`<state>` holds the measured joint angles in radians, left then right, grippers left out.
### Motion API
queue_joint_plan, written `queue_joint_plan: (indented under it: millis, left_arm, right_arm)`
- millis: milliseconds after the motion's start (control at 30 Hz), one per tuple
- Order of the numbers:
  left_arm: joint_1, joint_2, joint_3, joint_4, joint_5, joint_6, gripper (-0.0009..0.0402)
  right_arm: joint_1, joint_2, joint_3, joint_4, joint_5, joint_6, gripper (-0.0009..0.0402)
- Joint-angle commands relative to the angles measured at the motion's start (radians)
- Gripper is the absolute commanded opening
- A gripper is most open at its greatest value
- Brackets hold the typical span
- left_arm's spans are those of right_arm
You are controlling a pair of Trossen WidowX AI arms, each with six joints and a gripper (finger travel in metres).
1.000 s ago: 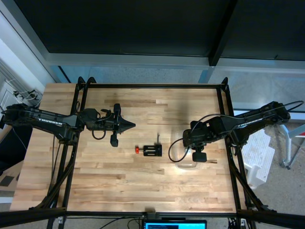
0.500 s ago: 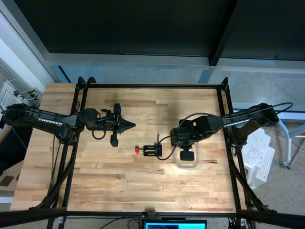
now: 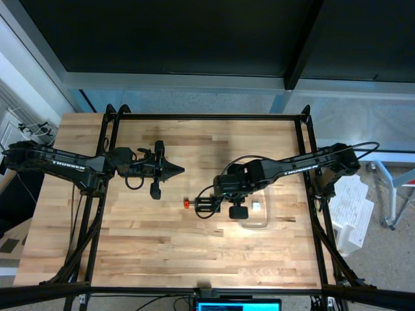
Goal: Pick the USB-C connector and install on taskboard
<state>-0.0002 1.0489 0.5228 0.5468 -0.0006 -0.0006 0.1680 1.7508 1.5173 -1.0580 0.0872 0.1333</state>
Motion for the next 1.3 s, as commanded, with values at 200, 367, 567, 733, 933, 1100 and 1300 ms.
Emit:
queue_joint_plan:
  millis: [200, 367, 567, 733, 933, 1100, 1300]
  left_arm:
    - [0.0, 0.0, 0.0, 0.0, 0.0, 0.0, 0.0]
    - [0.0, 0.0, 0.0, 0.001, 0.0, 0.0, 0.0]
    - [0.0, 0.0, 0.0, 0.0, 0.0, 0.0, 0.0]
    - [0.0, 0.0, 0.0, 0.0, 0.0, 0.0, 0.0]
    - [0.0, 0.0, 0.0, 0.001, 0.0, 0.0, 0.0]
    - [0.0, 0.0, 0.0, 0.001, 0.0, 0.0, 0.0]
    - [0.0, 0.0, 0.0, 0.001, 0.0, 0.0, 0.0]
  right_arm:
    - [-0.002, 0.071, 0.074, 0.005, 0.0, -0.027, 0.0]
    - [-0.003, 0.099, 0.108, 0.012, 0.0, -0.047, 0.0]
    - [-0.005, 0.124, 0.122, 0.032, 0.0, -0.054, 0.0]
    - [-0.004, 0.141, 0.125, 0.045, 0.0, -0.062, 0.0]
    - [-0.004, 0.141, 0.125, 0.047, 0.003, -0.064, 0.0]
    - [-0.004, 0.154, 0.122, 0.048, 0.001, -0.066, 0.0]
    - [-0.003, 0.159, 0.12, 0.059, 0.0, -0.072, 0.0]
